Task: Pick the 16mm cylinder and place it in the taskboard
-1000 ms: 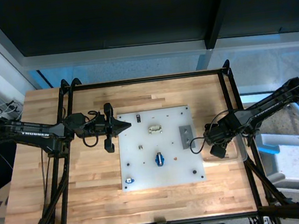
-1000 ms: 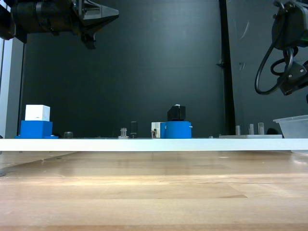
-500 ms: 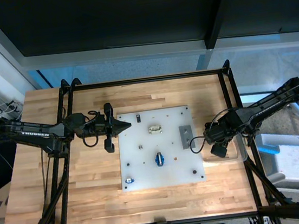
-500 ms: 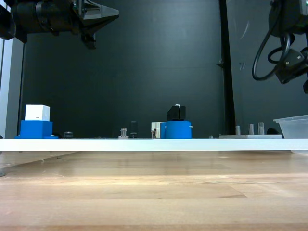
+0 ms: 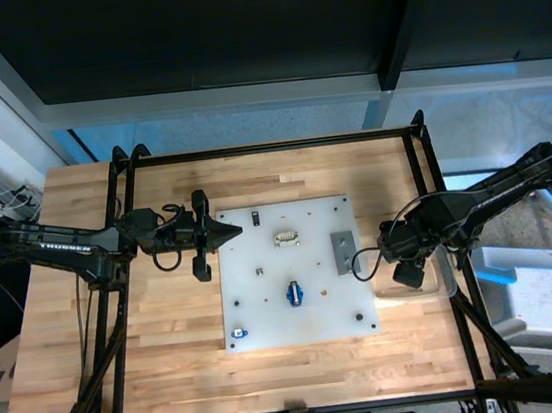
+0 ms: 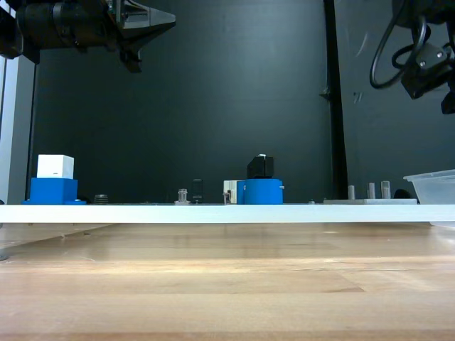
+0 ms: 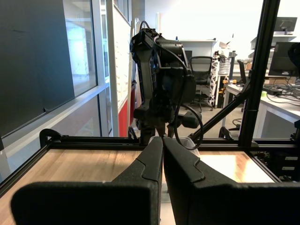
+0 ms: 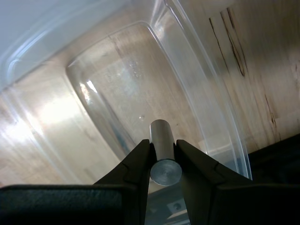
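The 16mm cylinder (image 8: 162, 140), a short silvery metal peg, is clamped between the fingers of my right gripper (image 8: 162, 157), which is shut on it above the clear tray (image 8: 201, 84). In the high view the right gripper (image 5: 394, 248) hangs between that tray and the right edge of the taskboard (image 5: 268, 308), a white square plate. In the low view only the right wrist (image 6: 426, 60) shows, high over the table. My left gripper (image 5: 229, 230) is shut with nothing in it and hovers at the board's left edge, held high (image 6: 167, 18).
The clear tray (image 5: 437, 282) sits on the table just right of the board. On the board stand a grey block (image 5: 345, 251) with pegs, a blue round fixture (image 5: 294, 293), a beige connector (image 5: 285, 237) and a blue-and-white part (image 5: 237, 333). A black frame borders the table.
The right gripper has risen with the cylinder in it, climbing higher in the low view. The left arm has not moved.
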Tool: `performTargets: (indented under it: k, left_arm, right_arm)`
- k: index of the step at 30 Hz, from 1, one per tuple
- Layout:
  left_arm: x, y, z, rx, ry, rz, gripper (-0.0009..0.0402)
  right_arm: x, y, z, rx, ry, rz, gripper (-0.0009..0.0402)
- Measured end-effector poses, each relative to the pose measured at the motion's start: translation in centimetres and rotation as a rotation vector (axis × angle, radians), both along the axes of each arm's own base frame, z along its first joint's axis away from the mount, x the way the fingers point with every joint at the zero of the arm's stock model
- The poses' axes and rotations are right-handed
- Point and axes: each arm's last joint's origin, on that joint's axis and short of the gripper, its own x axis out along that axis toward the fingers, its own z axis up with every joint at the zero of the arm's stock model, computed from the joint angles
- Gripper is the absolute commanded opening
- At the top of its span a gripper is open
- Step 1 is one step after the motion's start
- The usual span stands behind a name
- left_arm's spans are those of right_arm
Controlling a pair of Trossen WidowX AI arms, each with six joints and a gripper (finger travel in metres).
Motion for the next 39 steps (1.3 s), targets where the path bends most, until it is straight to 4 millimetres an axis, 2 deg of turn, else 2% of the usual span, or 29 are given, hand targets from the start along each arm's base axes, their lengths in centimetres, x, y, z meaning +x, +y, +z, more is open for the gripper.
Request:
performTargets:
  k: [14,31,39]
  left_arm:
    - [0.0,0.0,0.0,0.000,0.000,0.000,0.0000]
    - [0.0,0.0,0.0,0.000,0.000,0.000,0.0000]
    - [0.0,0.0,0.0,0.000,0.000,0.000,0.0000]
  right_arm:
    - [0.0,0.0,3.2,0.003,-0.019,0.026,0.0029]
    - [0.0,0.0,3.3,-0.007,-0.019,0.042,0.0029]
    - [0.5,0.2,3.1,-0.011,-0.036,0.172,0.0029]
